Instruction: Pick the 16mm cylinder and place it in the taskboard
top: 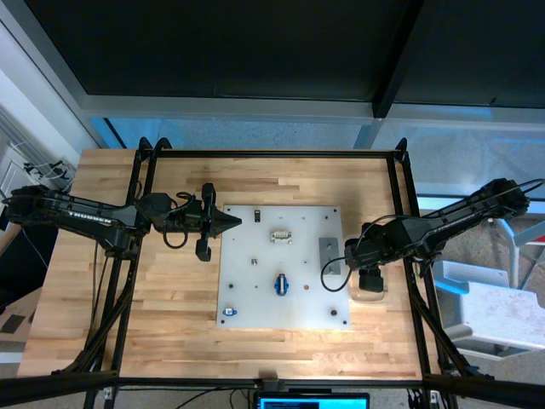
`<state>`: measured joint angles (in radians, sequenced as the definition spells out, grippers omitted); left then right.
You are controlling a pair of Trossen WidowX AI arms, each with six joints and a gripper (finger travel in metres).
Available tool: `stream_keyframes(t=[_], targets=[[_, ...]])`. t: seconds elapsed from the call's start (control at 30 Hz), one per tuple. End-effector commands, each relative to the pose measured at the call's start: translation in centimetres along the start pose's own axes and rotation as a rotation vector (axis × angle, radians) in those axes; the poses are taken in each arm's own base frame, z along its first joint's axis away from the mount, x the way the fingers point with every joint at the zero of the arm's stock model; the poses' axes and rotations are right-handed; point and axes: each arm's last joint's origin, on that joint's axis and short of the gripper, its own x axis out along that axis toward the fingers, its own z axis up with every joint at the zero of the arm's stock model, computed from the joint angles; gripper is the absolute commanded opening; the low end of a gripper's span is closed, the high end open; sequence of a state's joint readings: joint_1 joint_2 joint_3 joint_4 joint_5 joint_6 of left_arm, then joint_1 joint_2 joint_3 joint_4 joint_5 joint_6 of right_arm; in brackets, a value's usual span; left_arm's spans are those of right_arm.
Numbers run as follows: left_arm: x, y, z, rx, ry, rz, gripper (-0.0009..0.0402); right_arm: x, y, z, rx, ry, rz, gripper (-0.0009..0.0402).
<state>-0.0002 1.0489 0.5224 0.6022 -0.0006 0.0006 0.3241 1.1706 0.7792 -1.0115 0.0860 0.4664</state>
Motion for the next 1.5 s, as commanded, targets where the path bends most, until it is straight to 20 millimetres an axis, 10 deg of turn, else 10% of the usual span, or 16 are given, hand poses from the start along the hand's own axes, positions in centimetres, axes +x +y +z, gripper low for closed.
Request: stream_keyframes(t=[0.03,1.5], targets=[[0.0,0.0,0.0,0.0,-0.001,0.0,0.0,0.5,0.1,-0.1,0.008,-0.006,0.003,0.0201],[0.0,0.0,0.0,0.0,-0.001,0.0,0.0,3.9,0.2,-0.9,0.018,0.009,-0.015,0.0198]])
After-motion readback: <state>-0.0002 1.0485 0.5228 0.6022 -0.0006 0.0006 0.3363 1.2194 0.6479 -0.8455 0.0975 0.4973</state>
